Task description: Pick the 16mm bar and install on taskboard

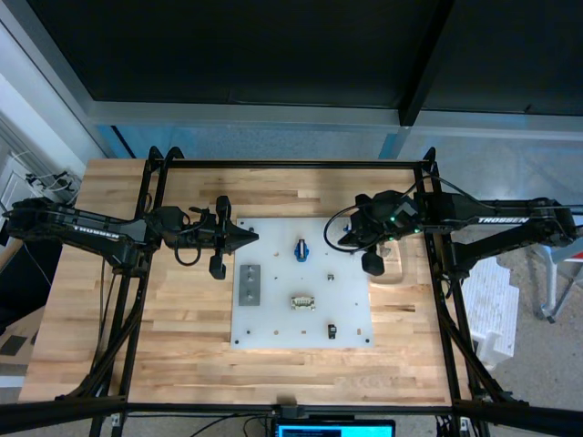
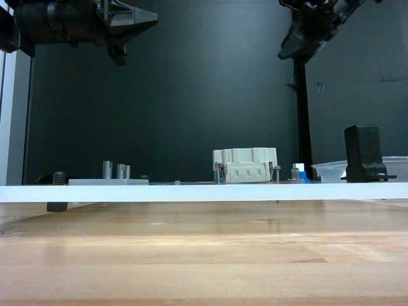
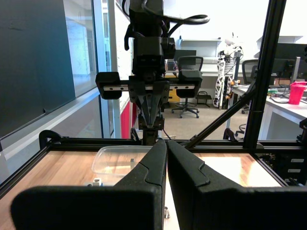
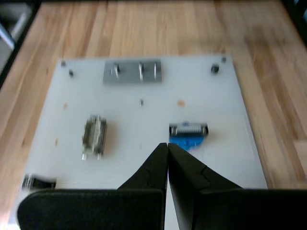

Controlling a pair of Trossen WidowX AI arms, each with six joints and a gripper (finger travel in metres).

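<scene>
Flanking one taskboard (image 1: 273,319): left gripper (image 1: 252,238), right gripper (image 4: 167,145); both jaws closed

White taskboard (image 1: 273,319), grey block (image 1: 249,284), blue part (image 1: 301,248), pale wooden tabletop (image 1: 182,360).

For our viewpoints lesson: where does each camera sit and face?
High: above near edge, down onto taskboard; left gripper, right gripper over its far side.
Low: tabletop height, level along taskboard; grippers overhead.
Left wrist: faces right arm; own shut fingers.
Right wrist: down onto taskboard; own shut fingers.
High, right wrist share grey block.
</scene>
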